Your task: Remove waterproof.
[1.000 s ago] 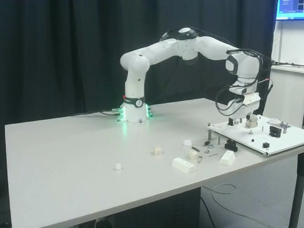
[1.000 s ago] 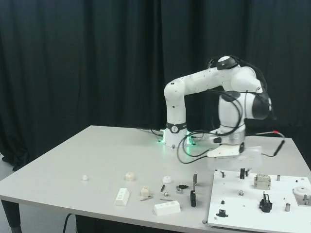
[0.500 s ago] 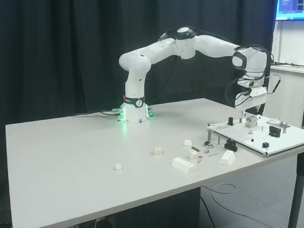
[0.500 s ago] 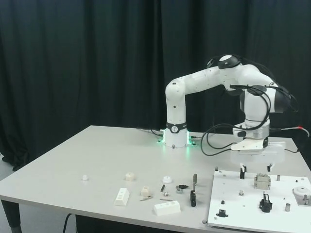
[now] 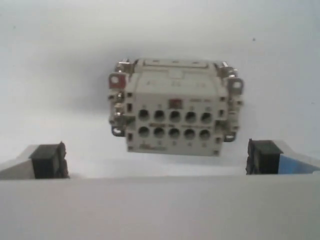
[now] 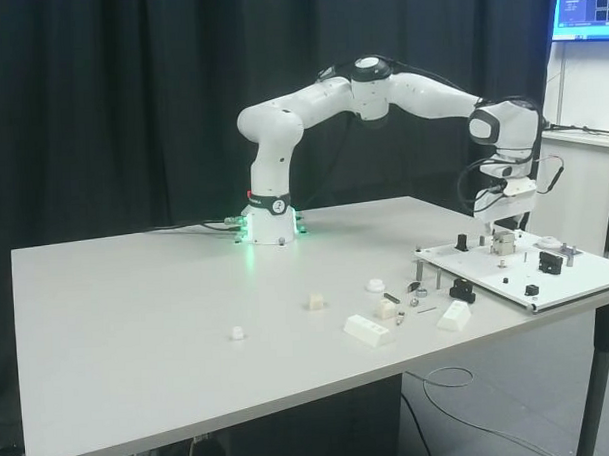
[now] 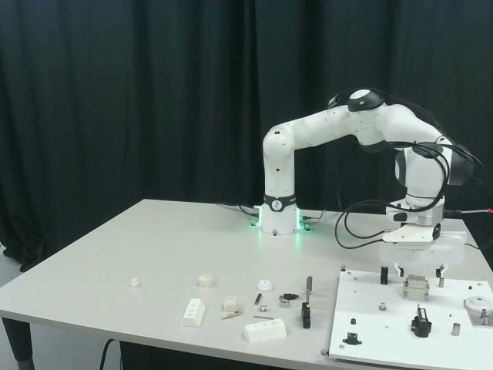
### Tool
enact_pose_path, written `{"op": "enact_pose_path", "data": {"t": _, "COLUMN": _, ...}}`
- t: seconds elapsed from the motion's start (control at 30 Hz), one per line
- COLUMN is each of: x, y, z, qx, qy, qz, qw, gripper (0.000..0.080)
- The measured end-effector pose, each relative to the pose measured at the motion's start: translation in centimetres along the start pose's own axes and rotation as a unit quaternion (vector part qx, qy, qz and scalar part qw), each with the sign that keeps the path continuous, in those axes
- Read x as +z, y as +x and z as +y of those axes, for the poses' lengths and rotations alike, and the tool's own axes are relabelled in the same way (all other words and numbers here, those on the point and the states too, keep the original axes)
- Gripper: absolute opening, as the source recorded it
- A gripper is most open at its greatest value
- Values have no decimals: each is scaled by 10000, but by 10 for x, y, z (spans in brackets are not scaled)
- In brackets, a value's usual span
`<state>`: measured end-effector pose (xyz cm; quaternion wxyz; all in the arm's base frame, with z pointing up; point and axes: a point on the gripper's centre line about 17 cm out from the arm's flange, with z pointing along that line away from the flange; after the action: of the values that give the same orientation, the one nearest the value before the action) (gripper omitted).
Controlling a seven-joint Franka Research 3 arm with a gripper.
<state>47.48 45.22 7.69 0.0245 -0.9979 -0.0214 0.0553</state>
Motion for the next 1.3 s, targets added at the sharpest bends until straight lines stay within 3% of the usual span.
{"op": "enact_pose_path", "data": {"t": 0.27, "x": 9, "y": 6, "z": -4, "qx": 15, "qy": -75, "qz": 178, "qw": 9998, "gripper": 800}}
{"op": "enact_pose_path", "data": {"t": 0.57, "x": 8, "y": 13, "z": -2, "qx": 32, "qy": -118, "qz": 281, "qw": 9995, "gripper": 800}}
{"op": "enact_pose_path", "data": {"t": 1.3, "x": 12, "y": 14, "z": 5, "qx": 52, "qy": -184, "qz": 260, "qw": 9995, "gripper": 800}}
